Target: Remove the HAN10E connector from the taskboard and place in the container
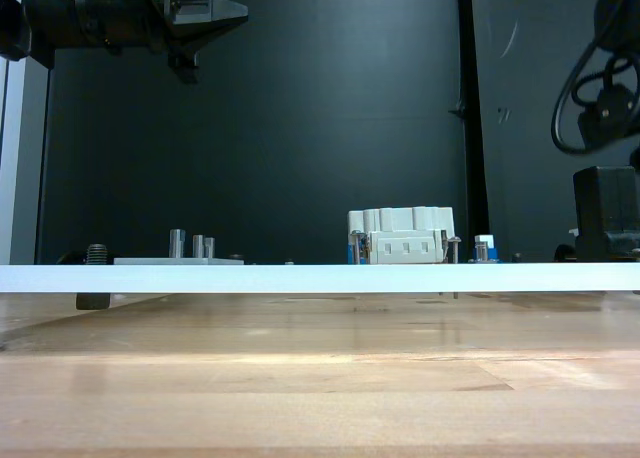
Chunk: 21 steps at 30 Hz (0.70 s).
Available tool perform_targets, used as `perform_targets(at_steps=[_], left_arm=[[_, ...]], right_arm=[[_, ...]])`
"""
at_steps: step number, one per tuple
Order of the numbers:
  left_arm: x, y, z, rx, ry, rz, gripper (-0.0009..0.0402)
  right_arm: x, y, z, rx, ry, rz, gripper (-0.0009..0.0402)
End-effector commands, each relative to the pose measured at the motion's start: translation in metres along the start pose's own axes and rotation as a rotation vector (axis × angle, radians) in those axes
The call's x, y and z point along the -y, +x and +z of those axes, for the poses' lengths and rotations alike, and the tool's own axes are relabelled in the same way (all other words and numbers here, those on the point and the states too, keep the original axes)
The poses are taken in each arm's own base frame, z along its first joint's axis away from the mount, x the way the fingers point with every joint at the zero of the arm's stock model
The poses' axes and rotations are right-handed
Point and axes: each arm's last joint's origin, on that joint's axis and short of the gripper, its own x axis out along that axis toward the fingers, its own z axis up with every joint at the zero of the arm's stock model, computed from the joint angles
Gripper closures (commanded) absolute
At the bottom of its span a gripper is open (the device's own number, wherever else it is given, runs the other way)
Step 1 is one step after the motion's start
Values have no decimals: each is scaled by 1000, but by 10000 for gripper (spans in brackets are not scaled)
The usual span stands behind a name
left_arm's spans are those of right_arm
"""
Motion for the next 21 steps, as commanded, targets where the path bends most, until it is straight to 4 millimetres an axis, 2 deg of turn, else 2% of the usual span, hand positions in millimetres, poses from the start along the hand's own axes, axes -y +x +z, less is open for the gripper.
perform_targets(at_steps=[1,14,21], left_arm=[[0,0,0,-1,0,0,393],[0,0,0,0,0,0,393],[0,0,0,0,0,0,393]], right_arm=[[0,-14,3,-8,-6,-13,95],[1,-75,17,4,-3,2,94],[0,-82,19,14,0,15,94]])
